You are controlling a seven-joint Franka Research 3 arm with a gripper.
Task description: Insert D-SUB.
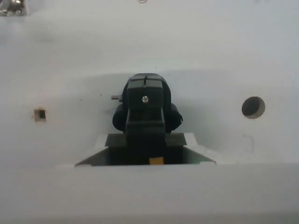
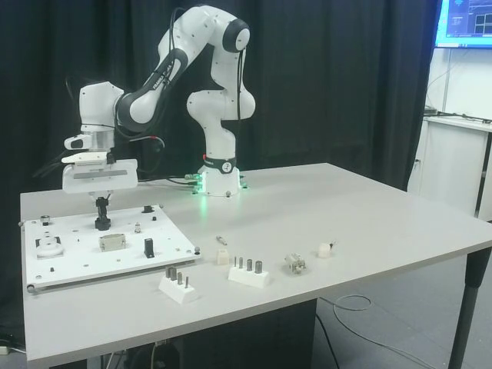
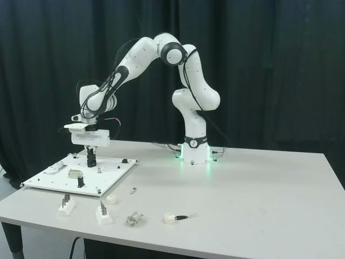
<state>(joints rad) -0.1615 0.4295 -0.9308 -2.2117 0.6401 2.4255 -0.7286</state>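
Black D-SUB plug (image 1: 145,109) pinched upright in tool (image 1: 145,140), above white board (image 2: 108,265), socket (image 2: 112,242) nearby, lower down.

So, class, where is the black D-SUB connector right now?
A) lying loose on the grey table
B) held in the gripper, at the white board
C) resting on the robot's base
B: the gripper holds the black D-SUB connector at the white board, as both room views show.
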